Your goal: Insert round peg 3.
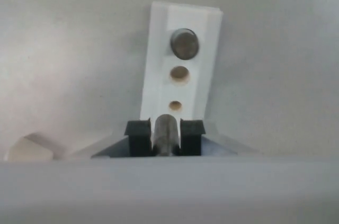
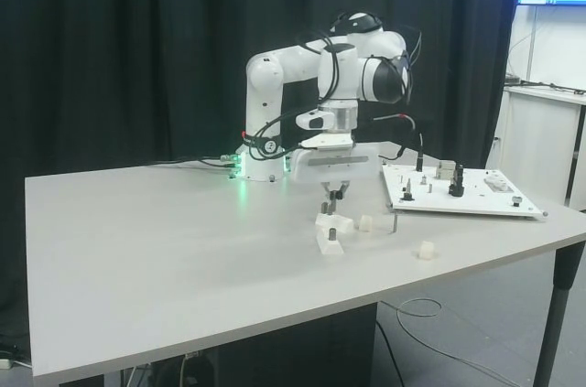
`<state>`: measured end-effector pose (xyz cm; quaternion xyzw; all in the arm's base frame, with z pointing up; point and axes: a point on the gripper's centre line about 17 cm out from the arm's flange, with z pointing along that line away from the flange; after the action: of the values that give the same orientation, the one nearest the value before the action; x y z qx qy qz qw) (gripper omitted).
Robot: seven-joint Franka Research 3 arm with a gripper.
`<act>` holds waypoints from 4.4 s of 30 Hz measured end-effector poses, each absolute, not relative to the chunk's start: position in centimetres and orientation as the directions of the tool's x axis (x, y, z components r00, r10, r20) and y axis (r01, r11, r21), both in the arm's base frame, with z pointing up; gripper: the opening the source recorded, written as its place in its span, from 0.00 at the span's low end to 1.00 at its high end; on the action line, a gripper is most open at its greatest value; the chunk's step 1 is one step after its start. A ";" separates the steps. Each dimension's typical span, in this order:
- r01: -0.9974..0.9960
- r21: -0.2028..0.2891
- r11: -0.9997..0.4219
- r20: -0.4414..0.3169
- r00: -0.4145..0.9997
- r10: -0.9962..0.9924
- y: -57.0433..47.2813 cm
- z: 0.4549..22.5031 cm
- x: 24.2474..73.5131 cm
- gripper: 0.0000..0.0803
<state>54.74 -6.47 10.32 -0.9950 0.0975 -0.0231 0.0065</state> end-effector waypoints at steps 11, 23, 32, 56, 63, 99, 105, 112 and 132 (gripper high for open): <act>-0.100 -0.053 -0.994 0.098 0.990 -0.105 -2.5 10.7 56.6 0.14; -0.062 -0.083 -0.995 0.149 0.986 -0.074 3.2 11.5 58.2 0.14; -0.054 -0.085 -0.995 0.180 0.981 -0.068 7.8 12.2 59.3 0.14; -0.026 -0.100 -0.995 0.231 0.972 -0.048 20.1 14.6 60.0 0.14; 0.024 -0.081 -0.996 0.236 0.972 0.004 23.9 16.1 59.3 0.14; 0.150 0.040 -0.988 0.141 0.978 0.154 42.1 21.7 48.4 0.14; 0.181 0.052 -0.982 0.128 0.974 0.186 44.1 22.1 46.4 0.14; 0.206 0.051 -0.977 0.100 0.972 0.210 46.6 21.9 43.2 0.14; 0.242 0.090 -0.966 0.146 0.956 0.253 53.5 18.5 39.9 0.14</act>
<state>39.93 53.52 18.46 -0.9884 -0.1252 -0.0786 -0.0354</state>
